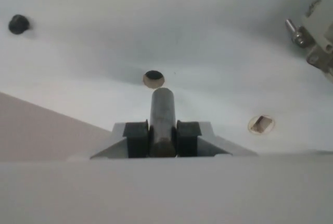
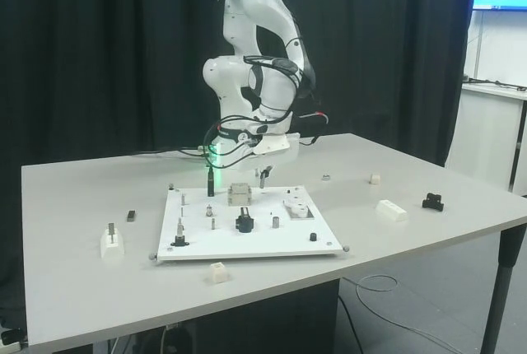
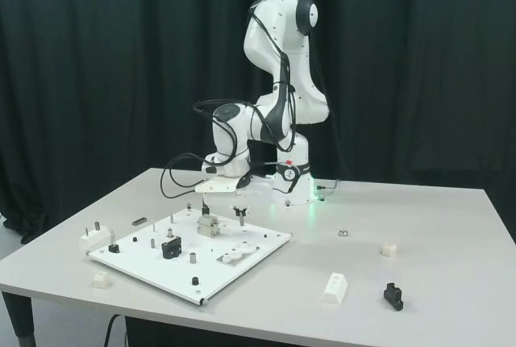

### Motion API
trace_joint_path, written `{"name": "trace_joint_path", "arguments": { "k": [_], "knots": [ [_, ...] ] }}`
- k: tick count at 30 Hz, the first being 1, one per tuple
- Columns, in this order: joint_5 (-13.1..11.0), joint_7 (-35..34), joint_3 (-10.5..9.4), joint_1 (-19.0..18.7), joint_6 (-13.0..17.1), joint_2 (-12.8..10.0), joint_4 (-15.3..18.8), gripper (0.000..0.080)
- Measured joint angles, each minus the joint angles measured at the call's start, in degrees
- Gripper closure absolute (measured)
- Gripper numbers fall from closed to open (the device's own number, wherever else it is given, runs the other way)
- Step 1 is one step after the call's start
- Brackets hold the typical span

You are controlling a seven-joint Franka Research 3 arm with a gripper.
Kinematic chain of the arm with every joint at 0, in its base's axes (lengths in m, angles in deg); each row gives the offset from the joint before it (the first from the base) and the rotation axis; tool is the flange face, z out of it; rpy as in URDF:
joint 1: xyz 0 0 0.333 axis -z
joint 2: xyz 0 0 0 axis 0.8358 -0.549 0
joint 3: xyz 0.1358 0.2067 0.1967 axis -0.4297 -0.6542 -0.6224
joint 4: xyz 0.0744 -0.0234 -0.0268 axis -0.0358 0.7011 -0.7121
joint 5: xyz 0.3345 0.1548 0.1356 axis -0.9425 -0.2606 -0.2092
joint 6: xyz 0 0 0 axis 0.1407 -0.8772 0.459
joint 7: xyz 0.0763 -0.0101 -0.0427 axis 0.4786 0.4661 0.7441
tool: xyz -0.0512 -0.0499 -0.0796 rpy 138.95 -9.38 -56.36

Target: Insert round peg 3.

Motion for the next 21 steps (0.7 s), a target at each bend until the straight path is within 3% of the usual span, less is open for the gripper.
{"name": "trace_joint_path", "arguments": {
  "k": [9, 21],
  "knots": [
    [-2.95, 2.49, 0.24, 0.03, 0.98, -1.38, 0.11, 0.0693],
    [-4.15, 4.19, 0.60, 0.03, 1.90, -2.71, 0.09, 0.0693]
  ]
}}
